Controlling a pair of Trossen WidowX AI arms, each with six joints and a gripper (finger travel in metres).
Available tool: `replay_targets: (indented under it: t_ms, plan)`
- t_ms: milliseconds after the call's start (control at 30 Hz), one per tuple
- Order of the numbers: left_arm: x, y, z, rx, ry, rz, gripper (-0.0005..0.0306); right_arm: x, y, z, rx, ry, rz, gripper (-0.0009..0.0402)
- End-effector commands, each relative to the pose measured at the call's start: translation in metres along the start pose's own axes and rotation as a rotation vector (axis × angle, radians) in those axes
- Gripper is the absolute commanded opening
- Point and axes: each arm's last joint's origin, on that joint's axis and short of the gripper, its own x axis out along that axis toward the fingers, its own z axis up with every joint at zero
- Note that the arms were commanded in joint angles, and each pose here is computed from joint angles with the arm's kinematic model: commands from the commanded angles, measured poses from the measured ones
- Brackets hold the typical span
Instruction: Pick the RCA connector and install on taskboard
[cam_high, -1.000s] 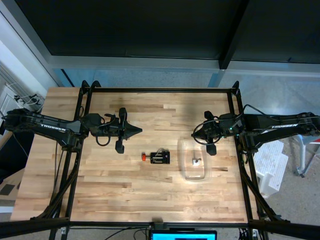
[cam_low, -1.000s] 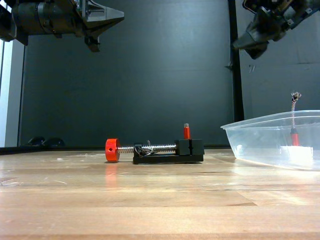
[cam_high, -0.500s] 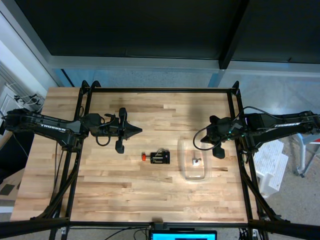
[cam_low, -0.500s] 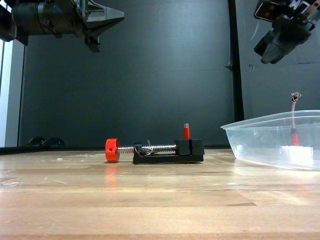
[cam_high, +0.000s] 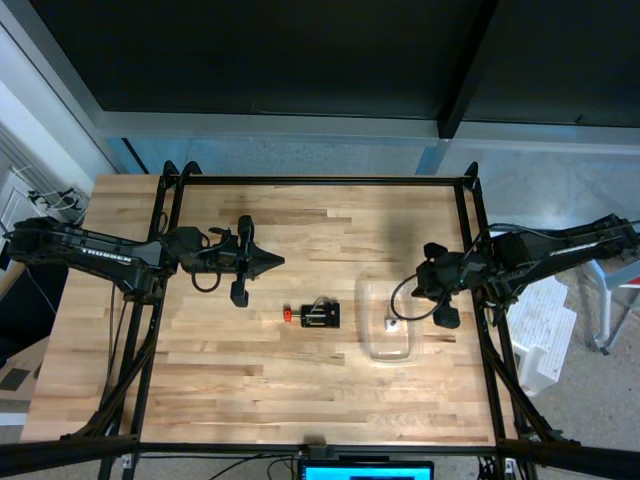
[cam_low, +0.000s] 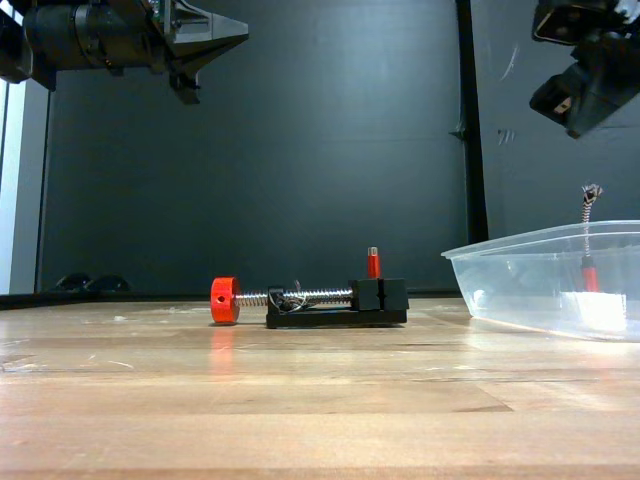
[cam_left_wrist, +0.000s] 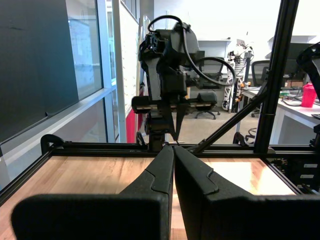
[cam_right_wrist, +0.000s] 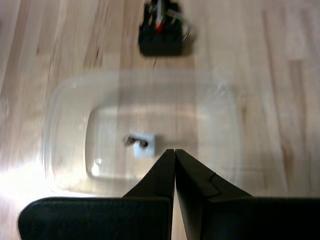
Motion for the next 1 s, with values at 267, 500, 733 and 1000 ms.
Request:
replay_targets:
  t_ms: [267, 500, 733, 1000]
  plan:
    - [0.000, 0.000, 0.000, 0.000, -0.001, 0.000, 0.0000, 0.018, 0.011, 0.001, -0.043, 0.096, -0.010, 0.0000]
    - [0.000, 0.000, 0.000, 0.000, 0.000, 0.000, 0.0000, 0.023, 0.016, -0.002, -0.040, 0.135, -0.017, 0.0009]
    - [0.000, 0.000, 0.000, 0.000, -0.001, 0.000, 0.0000, 0.032, 0.022, -0.003, -0.037, 0.176, -0.068, 0.0069]
    - [0.000, 0.000, 0.000, 0.000, 0.000, 0.000, 0.0000, 0.042, 0.029, 0.000, -0.016, 0.171, -0.066, 0.0143]
